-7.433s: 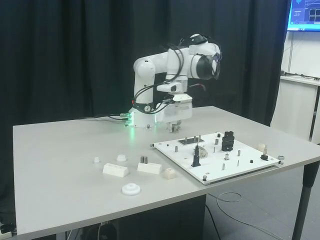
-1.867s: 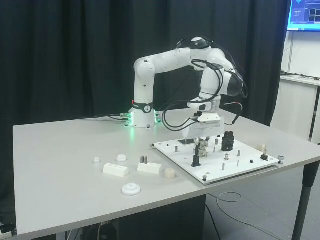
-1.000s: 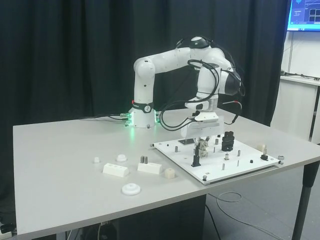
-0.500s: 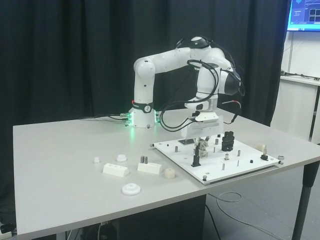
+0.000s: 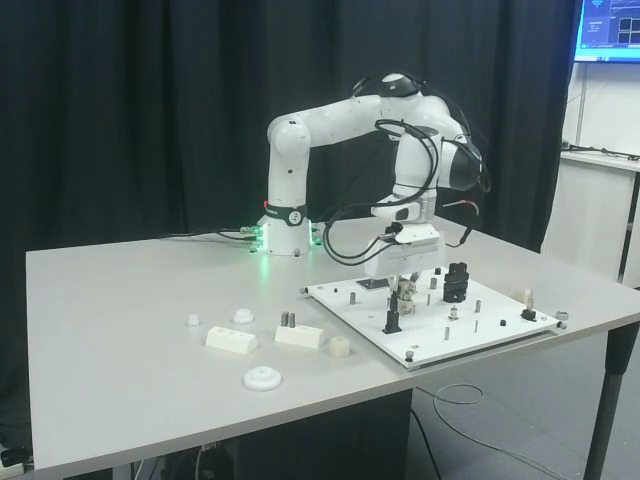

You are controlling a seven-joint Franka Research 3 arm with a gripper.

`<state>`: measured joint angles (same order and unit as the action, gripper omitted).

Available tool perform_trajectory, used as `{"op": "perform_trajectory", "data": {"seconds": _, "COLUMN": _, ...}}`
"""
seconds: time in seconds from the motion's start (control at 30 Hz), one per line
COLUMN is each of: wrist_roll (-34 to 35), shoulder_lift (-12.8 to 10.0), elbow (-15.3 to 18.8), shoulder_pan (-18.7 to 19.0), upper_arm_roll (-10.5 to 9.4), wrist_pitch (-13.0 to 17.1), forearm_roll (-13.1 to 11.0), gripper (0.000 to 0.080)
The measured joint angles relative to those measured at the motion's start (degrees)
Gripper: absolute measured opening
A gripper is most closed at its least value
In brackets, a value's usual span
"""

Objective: Insert waterproof.

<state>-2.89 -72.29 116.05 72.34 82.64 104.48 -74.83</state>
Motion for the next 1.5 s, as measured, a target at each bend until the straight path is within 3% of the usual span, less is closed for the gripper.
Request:
{"op": "perform_trajectory", "data": {"seconds": 0.33, "wrist_roll": -0.4, "shoulder_lift": 0.0, "elbow": -0.1, "shoulder_pan": 0.0, "upper_arm_roll": -0.02, "wrist_pitch": 0.1, "forearm_roll": 0.2, "gripper": 0.0318}}
{"op": "perform_trajectory", "data": {"seconds": 1.17, "wrist_roll": 8.6, "shoulder_lift": -0.1, "elbow": -0.1, "shoulder_pan": -0.1, "upper_arm_roll": -0.32, "wrist_pitch": 0.1, "forearm_roll": 0.3, "gripper": 0.0318}}
{"op": "perform_trajectory", "data": {"seconds": 1.5, "wrist_roll": 9.1, "shoulder_lift": -0.1, "elbow": -0.1, "shoulder_pan": -0.2, "upper_arm_roll": -0.44, "wrist_pitch": 0.2, "forearm_roll": 0.3, "gripper": 0.0318}}
